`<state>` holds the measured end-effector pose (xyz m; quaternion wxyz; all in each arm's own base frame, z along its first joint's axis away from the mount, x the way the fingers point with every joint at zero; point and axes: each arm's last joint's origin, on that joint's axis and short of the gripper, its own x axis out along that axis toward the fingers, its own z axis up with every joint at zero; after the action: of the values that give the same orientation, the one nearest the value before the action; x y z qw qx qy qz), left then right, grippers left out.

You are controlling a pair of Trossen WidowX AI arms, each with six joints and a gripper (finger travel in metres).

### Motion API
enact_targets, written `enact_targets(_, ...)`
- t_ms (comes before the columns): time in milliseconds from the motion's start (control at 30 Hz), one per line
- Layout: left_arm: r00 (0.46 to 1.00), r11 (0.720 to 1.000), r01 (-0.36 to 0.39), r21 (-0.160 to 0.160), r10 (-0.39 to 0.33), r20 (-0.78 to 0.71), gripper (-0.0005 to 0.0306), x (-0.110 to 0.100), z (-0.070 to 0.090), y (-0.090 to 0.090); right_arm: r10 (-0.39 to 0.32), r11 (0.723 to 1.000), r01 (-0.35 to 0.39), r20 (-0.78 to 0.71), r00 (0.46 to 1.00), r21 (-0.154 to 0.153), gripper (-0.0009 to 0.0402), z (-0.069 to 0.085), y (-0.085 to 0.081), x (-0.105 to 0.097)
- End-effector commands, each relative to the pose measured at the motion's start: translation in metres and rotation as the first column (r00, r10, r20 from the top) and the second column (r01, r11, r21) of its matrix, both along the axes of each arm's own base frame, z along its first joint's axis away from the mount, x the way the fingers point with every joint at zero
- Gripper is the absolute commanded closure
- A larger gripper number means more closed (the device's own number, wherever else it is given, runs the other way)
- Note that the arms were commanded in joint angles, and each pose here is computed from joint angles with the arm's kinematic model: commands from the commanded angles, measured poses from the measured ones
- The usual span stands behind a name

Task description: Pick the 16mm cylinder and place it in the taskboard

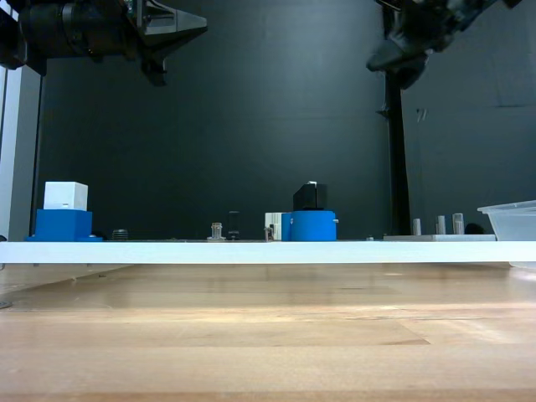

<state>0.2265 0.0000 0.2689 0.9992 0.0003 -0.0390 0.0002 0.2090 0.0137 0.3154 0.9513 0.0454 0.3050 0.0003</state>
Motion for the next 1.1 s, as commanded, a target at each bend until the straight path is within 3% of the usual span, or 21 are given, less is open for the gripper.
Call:
enact_targets(33, 1.000, 1.000, 0.000, 0.000, 0.000, 0.000, 0.0300, 0.000, 0.000, 0.000, -0.008, 1.000, 0.008, -0.056, 0.998, -0.007, 0.0393, 0.006, 0.005, -0.006)
enact_targets(233, 1.000, 1.000, 0.000, 0.000, 0.000, 0.000, 0.0300, 0.000, 0.000, 0.000, -0.003, 1.000, 0.005, -0.122, 0.993, 0.016, 0.0393, 0.015, 0.010, -0.014)
enact_targets(500, 1.000, 1.000, 0.000, 0.000, 0.000, 0.000, 0.0300, 0.000, 0.000, 0.000, 0.008, 0.999, 0.003, -0.255, 0.967, 0.041, 0.0393, 0.007, 0.019, -0.025)
enact_targets(833, 1.000, 1.000, 0.000, 0.000, 0.000, 0.000, 0.0300, 0.000, 0.000, 0.000, 0.021, 1.000, -0.014, -0.469, 0.883, 0.017, 0.0393, -0.006, 0.027, -0.043)
enact_targets(1100, 1.000, 1.000, 0.000, 0.000, 0.000, 0.000, 0.0300, 0.000, 0.000, 0.000, 0.022, 0.999, -0.046, -0.566, 0.824, -0.027, 0.0393, -0.013, 0.035, -0.050)
